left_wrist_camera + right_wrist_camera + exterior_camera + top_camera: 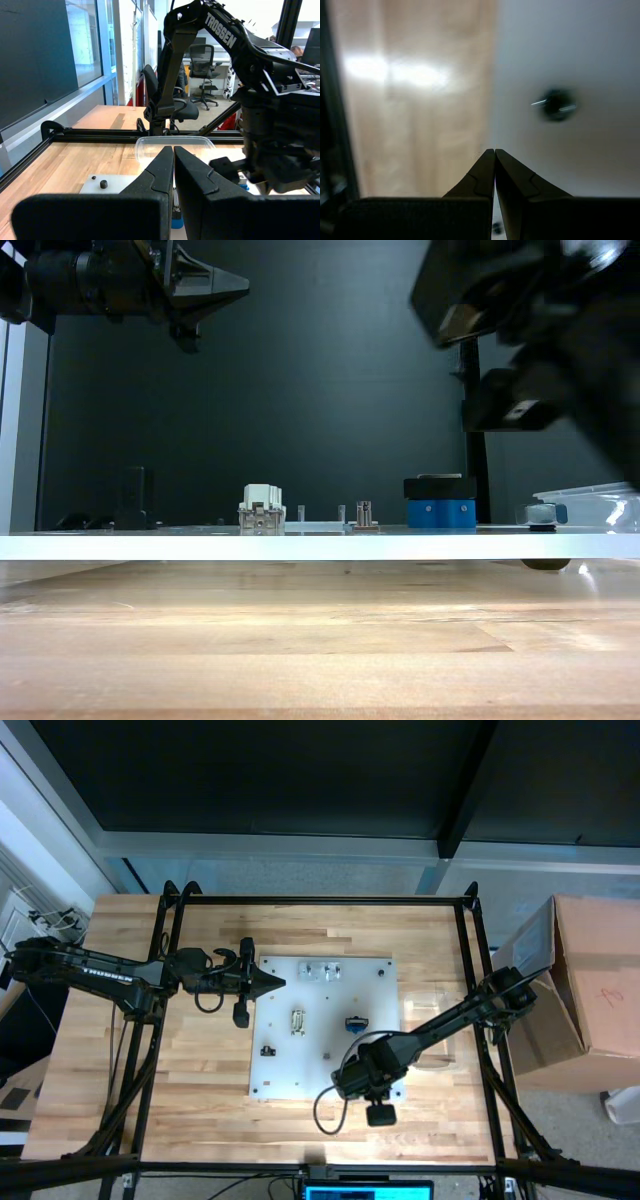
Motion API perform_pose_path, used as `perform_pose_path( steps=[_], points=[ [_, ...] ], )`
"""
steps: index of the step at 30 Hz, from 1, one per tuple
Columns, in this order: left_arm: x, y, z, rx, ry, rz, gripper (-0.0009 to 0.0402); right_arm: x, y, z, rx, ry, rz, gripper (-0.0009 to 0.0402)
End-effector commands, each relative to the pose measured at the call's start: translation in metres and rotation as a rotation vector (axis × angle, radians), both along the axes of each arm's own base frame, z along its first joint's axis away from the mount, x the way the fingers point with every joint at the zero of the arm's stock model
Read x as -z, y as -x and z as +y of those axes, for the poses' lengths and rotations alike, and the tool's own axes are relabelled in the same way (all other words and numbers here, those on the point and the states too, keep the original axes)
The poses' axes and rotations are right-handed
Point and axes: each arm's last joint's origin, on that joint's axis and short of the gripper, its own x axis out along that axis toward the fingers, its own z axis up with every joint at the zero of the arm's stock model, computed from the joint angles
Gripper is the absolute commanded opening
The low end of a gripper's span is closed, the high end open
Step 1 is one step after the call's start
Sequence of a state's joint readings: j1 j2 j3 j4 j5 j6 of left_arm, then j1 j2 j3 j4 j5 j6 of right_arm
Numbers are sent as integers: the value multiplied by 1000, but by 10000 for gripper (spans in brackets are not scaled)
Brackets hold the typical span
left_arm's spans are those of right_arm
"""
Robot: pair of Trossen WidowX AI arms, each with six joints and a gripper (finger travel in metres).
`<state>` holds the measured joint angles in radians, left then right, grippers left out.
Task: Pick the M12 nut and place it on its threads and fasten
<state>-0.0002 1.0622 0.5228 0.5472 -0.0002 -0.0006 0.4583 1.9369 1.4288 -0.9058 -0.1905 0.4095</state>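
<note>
The small silver nut (540, 512) sits on its stud at the board's near right edge, low down, with only a black base showing beneath it. In the right wrist view it is a blurred dark round spot with silver glints (557, 105) on the white board (570, 50), apart from the fingers. My right gripper (348, 1082) hangs above that edge, shut with nothing between its fingers (494, 150); the arm hides the stud in the high view. Shut and empty too, my left gripper (275, 984) hovers high over the board's far left edge (235, 282).
On the white board (300, 1060) stand a blue block (439, 510), a white connector (261, 512) and a silver post (363, 512). A clear tray (440, 1015) lies right of the board. A cardboard box (580, 990) stands beyond the table's right edge.
</note>
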Motion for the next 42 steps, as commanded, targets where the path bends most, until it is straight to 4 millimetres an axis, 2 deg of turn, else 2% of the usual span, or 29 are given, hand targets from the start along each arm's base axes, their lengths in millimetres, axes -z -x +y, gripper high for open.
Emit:
perform_pose_path(
  steps=[1,8,15,21,23,28,37,42],
  points=[
    [0,0,0,0,0,0,0,0,-1,-2,39,78,-34,0],
    [0,0,0,0,0,0,0,1,-4,-7,135,241,-107,0],
    [0,0,0,0,0,0,0,3,-5,-6,139,221,-107,0],
    [0,0,0,0,0,0,0,1,-1,2,9,-52,16,0],
    [0,0,0,0,0,0,0,1,0,3,6,-69,31,0],
    [0,0,0,0,0,0,0,0,0,0,31,-1,7,0],
    [0,0,0,0,0,0,0,2,-4,-9,153,222,-83,0],
    [0,0,0,0,0,0,0,10,-6,-8,151,232,-71,0]
  ],
)
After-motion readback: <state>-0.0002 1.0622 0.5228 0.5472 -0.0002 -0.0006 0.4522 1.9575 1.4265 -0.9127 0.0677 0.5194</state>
